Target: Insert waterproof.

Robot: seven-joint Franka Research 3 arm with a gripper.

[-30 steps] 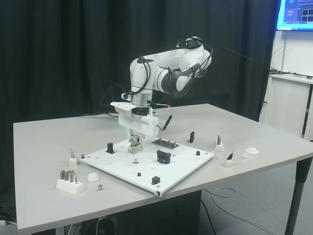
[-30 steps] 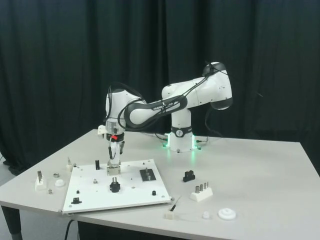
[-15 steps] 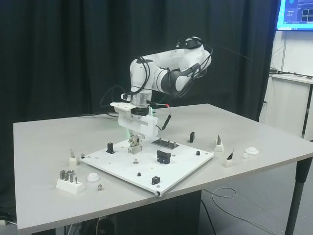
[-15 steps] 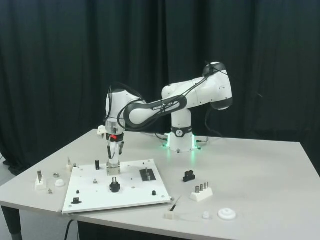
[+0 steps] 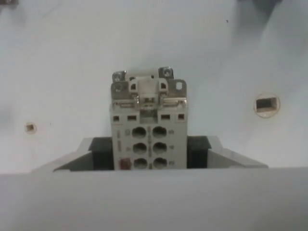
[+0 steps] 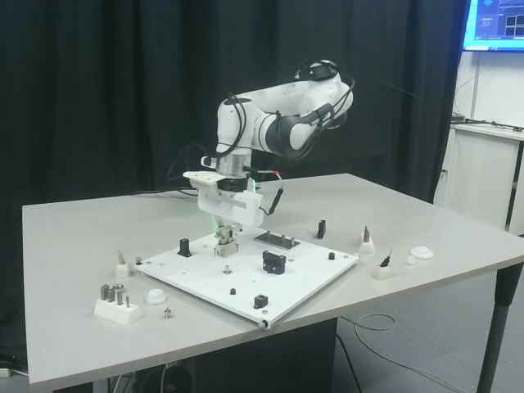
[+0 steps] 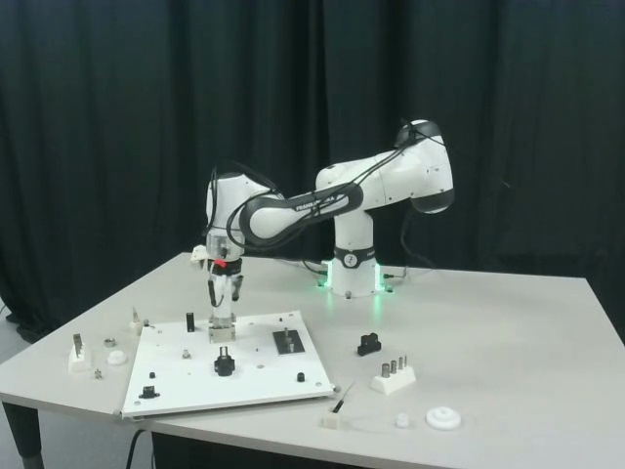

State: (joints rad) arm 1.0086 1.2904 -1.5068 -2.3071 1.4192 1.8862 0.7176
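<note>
The waterproof connector (image 5: 148, 120) is a white-grey block with several round sockets and a metal latch on top. It stands upright on the white board (image 6: 311, 274), near the board's far left part (image 6: 223, 246) (image 7: 223, 333). My gripper (image 5: 149, 159) reaches straight down over it (image 6: 223, 236) (image 7: 223, 315). Black finger pads (image 5: 102, 154) press against both sides of the connector's body, so the gripper is shut on it. The connector's lower part is hidden behind the hand in the wrist view.
On the board stand a black block (image 6: 273, 262), a black clip (image 6: 185, 244), a small black part (image 6: 260, 300) and a grey plate with pegs (image 6: 277, 239). Off the board lie a white peg holder (image 6: 115, 304), white gears (image 6: 422, 252) and a black piece (image 6: 322, 228).
The arm's wrist and hand have shifted slightly up and to the left in the first room view. The connector stays at the same spot on the board.
</note>
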